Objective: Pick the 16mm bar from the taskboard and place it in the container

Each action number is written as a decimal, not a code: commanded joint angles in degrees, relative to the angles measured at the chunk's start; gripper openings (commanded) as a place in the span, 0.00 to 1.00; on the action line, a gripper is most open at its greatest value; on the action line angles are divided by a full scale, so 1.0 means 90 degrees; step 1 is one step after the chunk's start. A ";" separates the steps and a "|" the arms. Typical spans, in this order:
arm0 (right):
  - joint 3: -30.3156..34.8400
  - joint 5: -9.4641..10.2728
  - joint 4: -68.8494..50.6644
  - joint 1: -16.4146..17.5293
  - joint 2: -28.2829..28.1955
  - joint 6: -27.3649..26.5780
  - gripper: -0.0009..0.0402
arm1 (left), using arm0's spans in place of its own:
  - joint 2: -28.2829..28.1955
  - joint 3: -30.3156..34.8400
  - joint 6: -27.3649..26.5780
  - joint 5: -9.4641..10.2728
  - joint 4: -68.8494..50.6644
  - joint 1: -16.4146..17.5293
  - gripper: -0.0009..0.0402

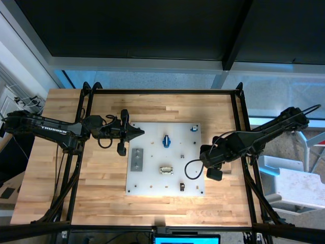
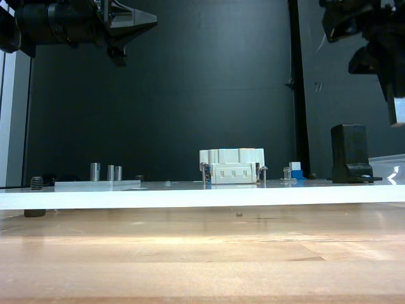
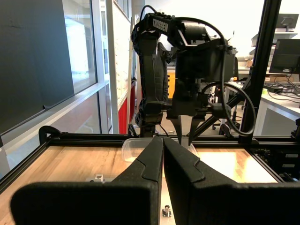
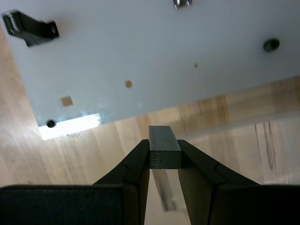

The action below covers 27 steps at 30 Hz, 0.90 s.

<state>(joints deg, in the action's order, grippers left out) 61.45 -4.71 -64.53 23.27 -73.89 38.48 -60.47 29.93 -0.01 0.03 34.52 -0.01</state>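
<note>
Right gripper [image 4: 164, 157] pinches the 16mm bar [image 4: 163, 140] by its sides, lifted clear of the taskboard [image 4: 140, 61] ahead, probably for lowering into the container [image 3: 130, 146] (barely visible). Left gripper [image 3: 163, 157] hovers clenched, empty, opposite.

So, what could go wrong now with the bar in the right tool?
The dull-grey square metal bar is pinched only at the tips of the right tool, above the wooden table beside the white square taskboard; it may slip. The clear plastic container is faint, so a release may miss it. The left tool, shut, hangs over the board's left edge.
</note>
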 commanded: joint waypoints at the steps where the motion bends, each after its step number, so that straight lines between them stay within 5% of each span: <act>1: -0.0299 -0.0005 0.0000 -0.0078 0.0270 0.0010 0.08 | -0.0002 0.0002 0.0000 -0.0002 0.0002 0.0000 0.02; 27: -0.1770 0.0002 -0.0185 -0.0321 0.1770 0.0002 0.08 | -0.0002 0.0002 0.0000 0.0000 0.0002 0.0000 0.02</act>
<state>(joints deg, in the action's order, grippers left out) 46.04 -4.73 -66.26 20.36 -58.28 38.52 -60.49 29.93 -0.01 0.03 34.54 -0.01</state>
